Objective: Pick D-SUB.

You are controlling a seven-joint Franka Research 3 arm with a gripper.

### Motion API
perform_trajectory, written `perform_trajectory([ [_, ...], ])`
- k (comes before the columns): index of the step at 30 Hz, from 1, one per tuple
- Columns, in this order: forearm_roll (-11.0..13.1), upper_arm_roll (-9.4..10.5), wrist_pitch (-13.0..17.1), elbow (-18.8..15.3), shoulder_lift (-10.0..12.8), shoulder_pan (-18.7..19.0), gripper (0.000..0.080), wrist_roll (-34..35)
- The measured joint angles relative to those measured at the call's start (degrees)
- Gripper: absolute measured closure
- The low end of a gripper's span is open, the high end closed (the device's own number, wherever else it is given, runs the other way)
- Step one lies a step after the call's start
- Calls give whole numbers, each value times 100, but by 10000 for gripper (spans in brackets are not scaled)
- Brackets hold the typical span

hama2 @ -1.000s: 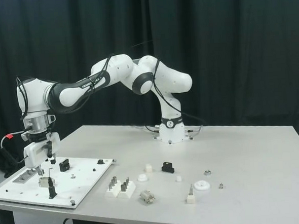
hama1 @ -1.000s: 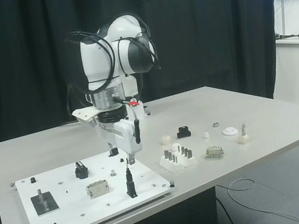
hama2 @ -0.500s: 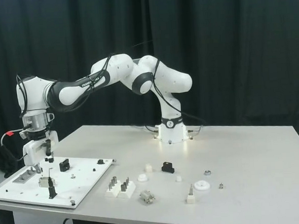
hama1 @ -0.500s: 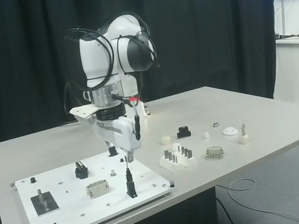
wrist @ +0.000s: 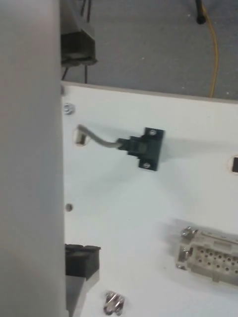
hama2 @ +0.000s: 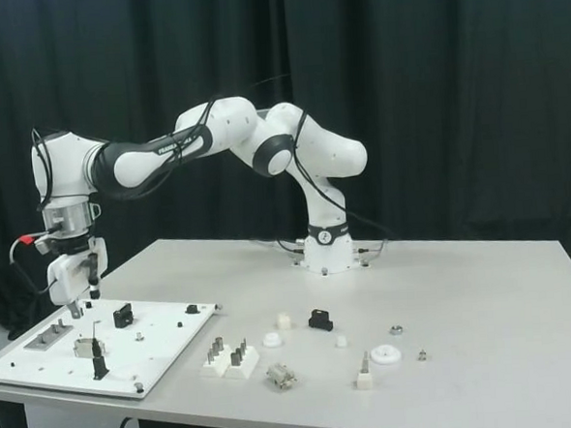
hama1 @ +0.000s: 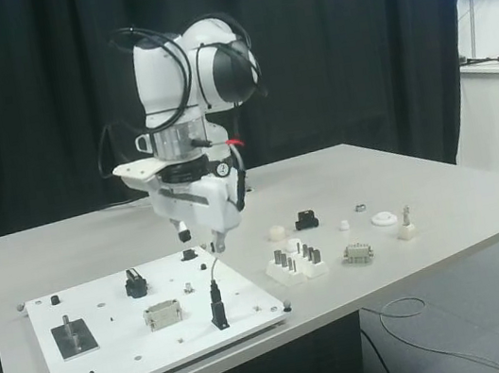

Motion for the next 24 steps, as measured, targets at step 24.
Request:
perform_trajectory([
  [24,34,-19,-1261,-35,-354,715,3,-678],
])
